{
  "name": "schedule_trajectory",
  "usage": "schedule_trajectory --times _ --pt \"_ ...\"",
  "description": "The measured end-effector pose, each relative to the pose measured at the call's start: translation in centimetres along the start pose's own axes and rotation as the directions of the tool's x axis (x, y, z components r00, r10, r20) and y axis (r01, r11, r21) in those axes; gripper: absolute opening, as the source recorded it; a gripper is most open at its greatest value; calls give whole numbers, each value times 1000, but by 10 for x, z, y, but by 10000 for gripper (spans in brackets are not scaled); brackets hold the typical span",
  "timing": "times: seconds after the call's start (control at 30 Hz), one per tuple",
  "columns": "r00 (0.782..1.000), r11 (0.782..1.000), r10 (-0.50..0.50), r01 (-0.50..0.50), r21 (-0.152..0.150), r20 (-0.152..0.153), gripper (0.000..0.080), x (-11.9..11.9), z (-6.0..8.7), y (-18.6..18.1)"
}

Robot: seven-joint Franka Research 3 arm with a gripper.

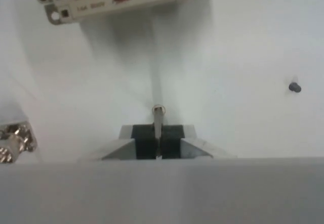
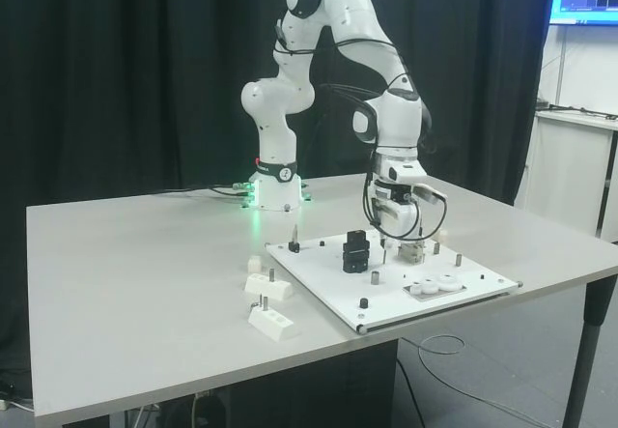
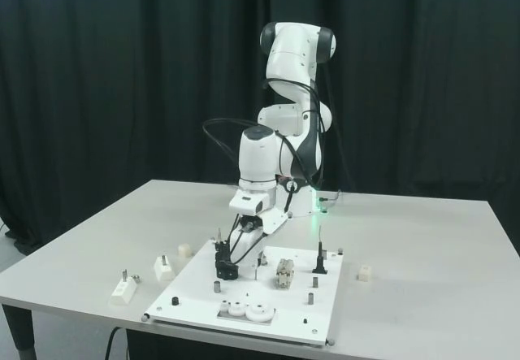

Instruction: Insert square peg 1.

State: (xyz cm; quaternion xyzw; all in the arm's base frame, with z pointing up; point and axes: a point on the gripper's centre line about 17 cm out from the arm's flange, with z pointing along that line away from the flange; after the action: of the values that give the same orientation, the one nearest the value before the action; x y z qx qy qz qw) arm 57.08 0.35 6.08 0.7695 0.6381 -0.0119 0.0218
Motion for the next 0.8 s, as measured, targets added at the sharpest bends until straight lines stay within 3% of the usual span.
schedule_trajectory --times 0.6,0.8 --pt "991 991 131 -131 -16 -5 21 -1 0 1" --pt "987 986 163 -163 -35 -10 21 -1 0 5"
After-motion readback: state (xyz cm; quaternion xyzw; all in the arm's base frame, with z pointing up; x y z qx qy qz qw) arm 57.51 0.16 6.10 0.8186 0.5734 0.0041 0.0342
